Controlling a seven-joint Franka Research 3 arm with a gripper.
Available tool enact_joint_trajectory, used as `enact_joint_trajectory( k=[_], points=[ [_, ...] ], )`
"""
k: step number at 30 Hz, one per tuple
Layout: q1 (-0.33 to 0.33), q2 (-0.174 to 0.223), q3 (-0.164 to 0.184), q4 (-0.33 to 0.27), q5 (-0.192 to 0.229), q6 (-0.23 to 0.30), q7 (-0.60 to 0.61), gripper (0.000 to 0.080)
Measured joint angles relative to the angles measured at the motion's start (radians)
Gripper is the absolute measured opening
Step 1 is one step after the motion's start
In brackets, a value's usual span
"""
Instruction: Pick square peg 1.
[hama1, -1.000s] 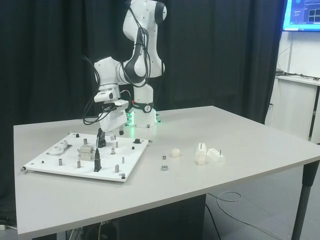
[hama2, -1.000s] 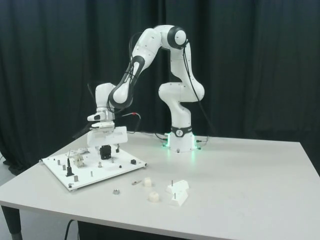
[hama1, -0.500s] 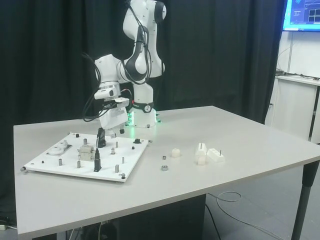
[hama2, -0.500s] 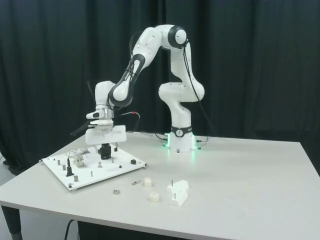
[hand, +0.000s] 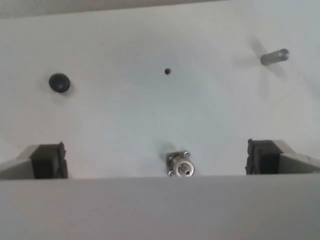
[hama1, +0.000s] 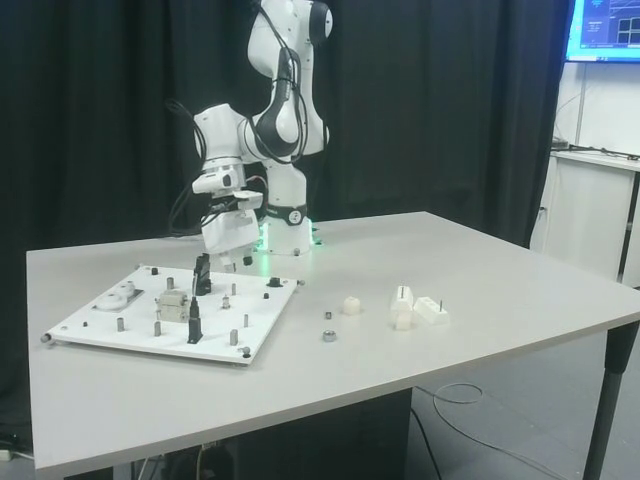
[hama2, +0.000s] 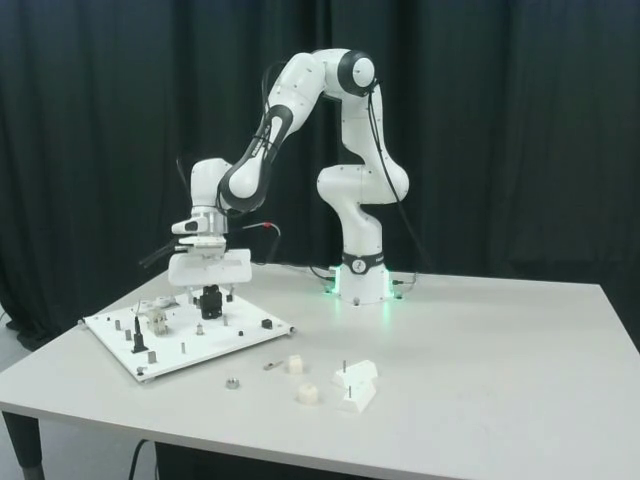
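Observation:
My gripper (hand: 155, 160) hangs open over the white board (hama1: 265, 312), its black pads (hand: 48, 161) far apart and nothing between them. Below the gap sits a small metal connector (hand: 179, 164) screwed to the board. A grey peg (hand: 275, 56) and a black knob (hand: 59, 82) also show in the wrist view. In the room views the gripper (hama1: 203, 275) (hama2: 210, 300) is over the far middle of the board (hama2: 250, 340). Several short grey pegs (hama1: 232, 337) stand on the board; which one is square peg 1 I cannot tell.
A black upright part (hama1: 194, 325) and a grey block (hama1: 172, 305) stand on the board. To the right of the board on the table lie a nut (hama1: 327, 336), a white round piece (hama1: 351, 305) and white blocks (hama1: 430, 311). The arm's base (hama1: 285, 225) stands behind.
The wrist and gripper have risen a little above the board and shifted slightly toward the back. Nothing on the board or table has moved.

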Motion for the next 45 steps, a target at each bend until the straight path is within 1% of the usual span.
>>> enact_joint_trajectory(
  k=[15,22,29,33,40,45],
  points=[
    [0.021,-0.007,0.003,0.007,-0.005,0.034,0.048,0.08],
    [0.029,-0.009,0.017,0.018,-0.006,0.034,0.118,0.08],
    [0.052,-0.014,0.048,0.023,-0.012,0.034,0.203,0.08],
    [0.069,-0.019,0.073,0.024,-0.027,0.034,0.271,0.08],
    [0.097,-0.03,0.128,0.025,-0.071,0.034,0.451,0.08],
    [0.111,-0.037,0.175,0.026,-0.131,0.034,0.606,0.08]
  ],
)
